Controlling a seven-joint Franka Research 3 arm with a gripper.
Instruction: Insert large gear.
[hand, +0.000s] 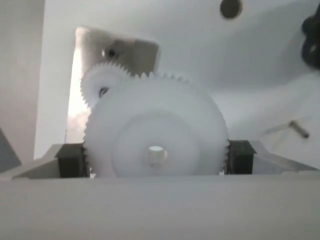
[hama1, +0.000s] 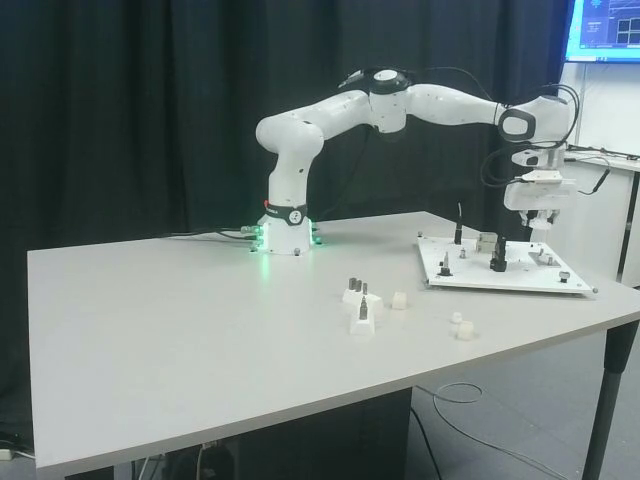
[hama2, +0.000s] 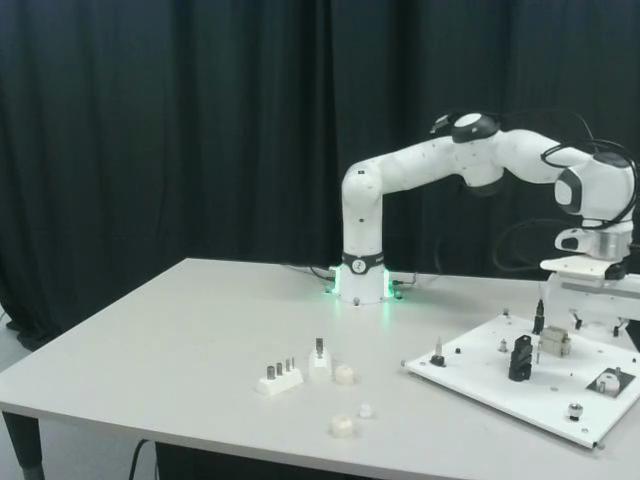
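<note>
We see the gripper clamped on the gear, a white toothed disc with raised hub and centre hole, held above the white board at the desk's three o'clock edge.

Robotics lab, as I see it from my remote station. Evidence: white arm bolted on grey table; black curtain behind arm; monitor above and beyond arm's wrist; white fixture board beside arm's base; cables hanging under table.
</note>
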